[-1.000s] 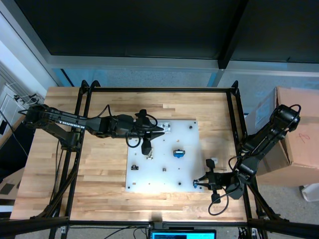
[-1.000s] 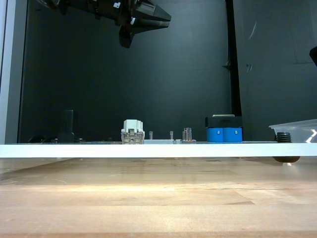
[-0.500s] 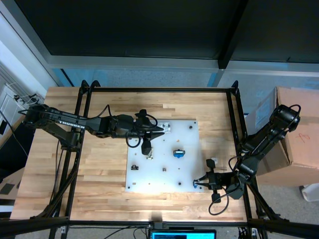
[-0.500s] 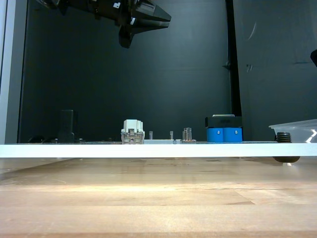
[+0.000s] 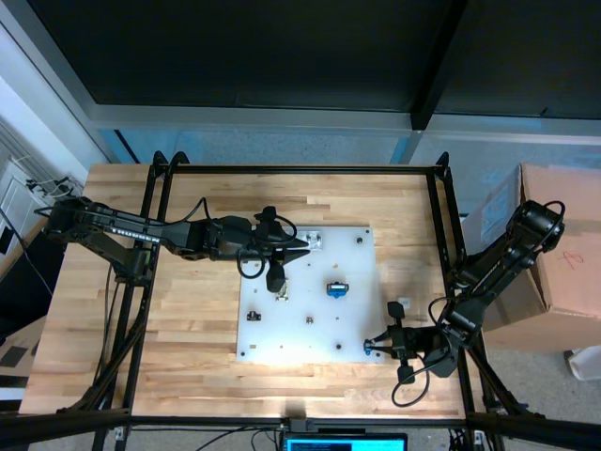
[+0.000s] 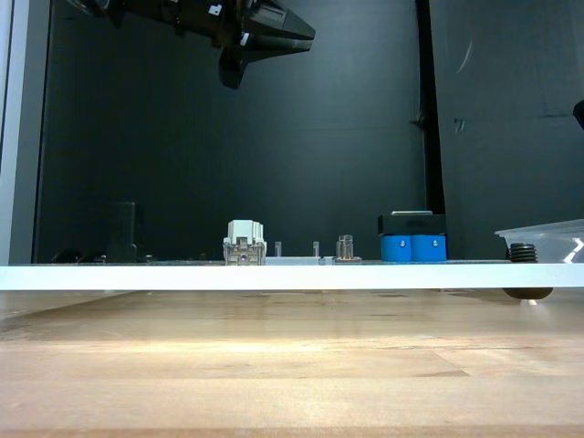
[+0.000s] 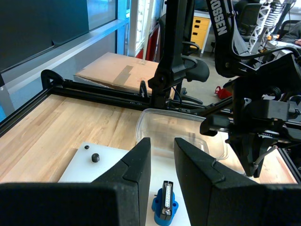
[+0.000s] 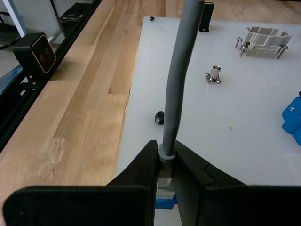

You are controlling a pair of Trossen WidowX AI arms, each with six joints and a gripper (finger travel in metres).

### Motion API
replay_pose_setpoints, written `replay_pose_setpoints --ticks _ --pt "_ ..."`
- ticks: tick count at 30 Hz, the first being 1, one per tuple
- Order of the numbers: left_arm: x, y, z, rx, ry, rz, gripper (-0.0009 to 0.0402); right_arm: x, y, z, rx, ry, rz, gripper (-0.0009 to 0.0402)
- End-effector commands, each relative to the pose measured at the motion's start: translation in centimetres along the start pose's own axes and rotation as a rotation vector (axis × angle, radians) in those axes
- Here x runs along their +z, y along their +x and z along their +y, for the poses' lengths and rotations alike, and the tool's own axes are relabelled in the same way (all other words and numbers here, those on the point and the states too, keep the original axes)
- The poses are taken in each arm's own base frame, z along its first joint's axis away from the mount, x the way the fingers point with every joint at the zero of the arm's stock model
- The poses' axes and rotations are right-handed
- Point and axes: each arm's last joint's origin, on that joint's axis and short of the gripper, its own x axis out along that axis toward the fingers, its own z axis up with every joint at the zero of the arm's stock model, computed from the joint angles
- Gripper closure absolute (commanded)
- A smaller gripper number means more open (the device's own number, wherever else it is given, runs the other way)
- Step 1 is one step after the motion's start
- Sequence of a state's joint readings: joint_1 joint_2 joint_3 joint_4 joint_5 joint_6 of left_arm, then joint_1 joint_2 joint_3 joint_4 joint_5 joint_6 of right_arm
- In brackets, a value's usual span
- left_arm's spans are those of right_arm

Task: Pick the RJ45 connector and install on the taskboard

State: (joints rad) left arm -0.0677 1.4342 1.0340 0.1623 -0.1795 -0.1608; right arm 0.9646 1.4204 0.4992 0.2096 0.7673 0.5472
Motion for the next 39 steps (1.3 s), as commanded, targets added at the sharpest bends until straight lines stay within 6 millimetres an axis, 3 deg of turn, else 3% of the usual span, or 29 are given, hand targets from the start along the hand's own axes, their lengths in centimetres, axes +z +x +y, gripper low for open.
replay_pose_setpoints --ticks 1,12,24,39 --pt "0.0 0.0 0.0 0.0 0.0 0.0 0.0328 -0.2 0.0 -0.1 -0.004 -0.007 0.007 0.0393" --pt "0.0 0.0 0.0 0.0 0.0 0.0 0.0328 -2.2 0.9 -0.3 -0.021 0.001 0.049 0.0393" --pt "0.0 0.0 0.0 0.0 0.0 0.0 0.0328 -1.6 0.9 0.1 -0.007 0.015 0.033 0.0391" --pt "0.0 0.0 0.0 0.0 0.0 0.0 0.0328 -0.5 0.8 0.8 0.008 0.042 0.009 0.0319"
